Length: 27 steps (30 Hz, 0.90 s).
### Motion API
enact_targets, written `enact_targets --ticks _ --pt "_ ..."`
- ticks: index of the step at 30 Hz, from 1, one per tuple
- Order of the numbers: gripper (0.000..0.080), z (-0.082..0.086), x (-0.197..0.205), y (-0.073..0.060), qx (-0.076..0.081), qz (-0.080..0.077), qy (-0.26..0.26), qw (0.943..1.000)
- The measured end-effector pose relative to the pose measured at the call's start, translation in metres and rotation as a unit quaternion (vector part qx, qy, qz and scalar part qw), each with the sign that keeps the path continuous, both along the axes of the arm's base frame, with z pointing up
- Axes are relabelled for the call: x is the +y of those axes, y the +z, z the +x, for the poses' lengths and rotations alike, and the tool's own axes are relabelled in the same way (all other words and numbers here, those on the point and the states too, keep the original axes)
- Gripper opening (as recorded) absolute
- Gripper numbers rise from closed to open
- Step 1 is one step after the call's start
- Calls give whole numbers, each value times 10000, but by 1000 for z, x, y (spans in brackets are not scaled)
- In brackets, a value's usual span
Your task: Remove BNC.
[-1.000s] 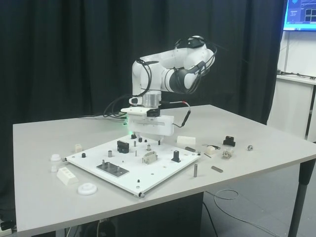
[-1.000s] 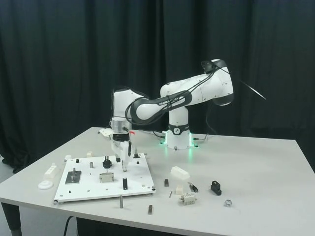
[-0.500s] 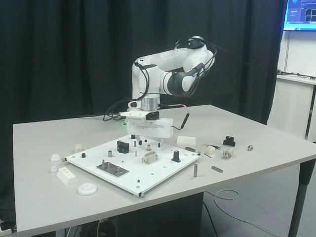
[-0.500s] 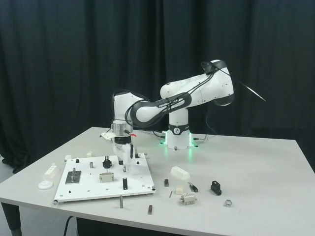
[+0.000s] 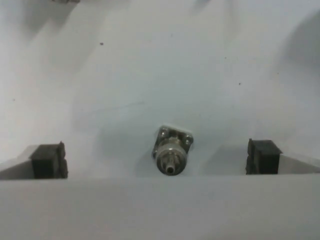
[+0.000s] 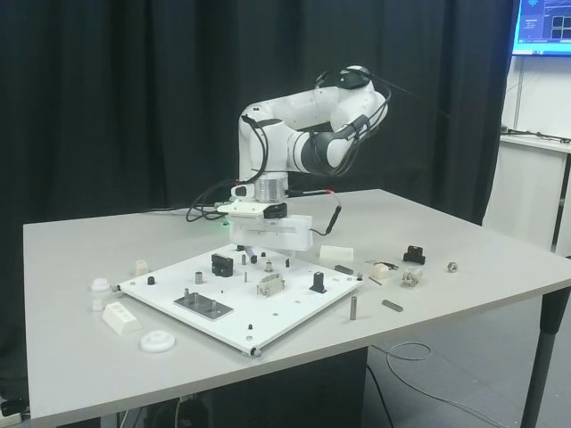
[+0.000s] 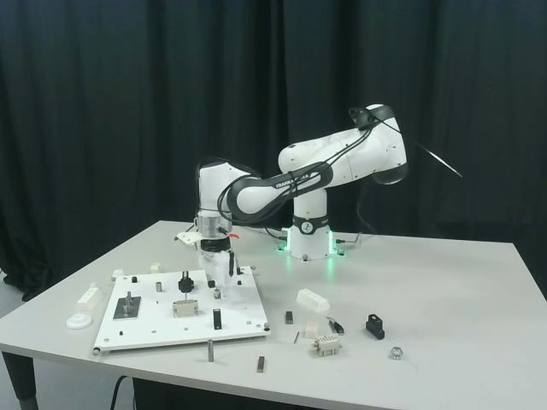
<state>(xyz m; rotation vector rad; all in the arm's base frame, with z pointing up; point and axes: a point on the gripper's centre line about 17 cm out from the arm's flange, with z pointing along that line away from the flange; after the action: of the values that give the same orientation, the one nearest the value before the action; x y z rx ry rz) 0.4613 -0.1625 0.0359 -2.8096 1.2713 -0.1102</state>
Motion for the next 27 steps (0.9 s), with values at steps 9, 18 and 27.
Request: enact_targets --ticks 9,18,27 --pt "800 -1 -1 -1 27 -41 42 10000" --pt "800 -2 -1 -3 54 -86 69 9999" --pt "800 -3 -4 -3 85 -153 92 9998"
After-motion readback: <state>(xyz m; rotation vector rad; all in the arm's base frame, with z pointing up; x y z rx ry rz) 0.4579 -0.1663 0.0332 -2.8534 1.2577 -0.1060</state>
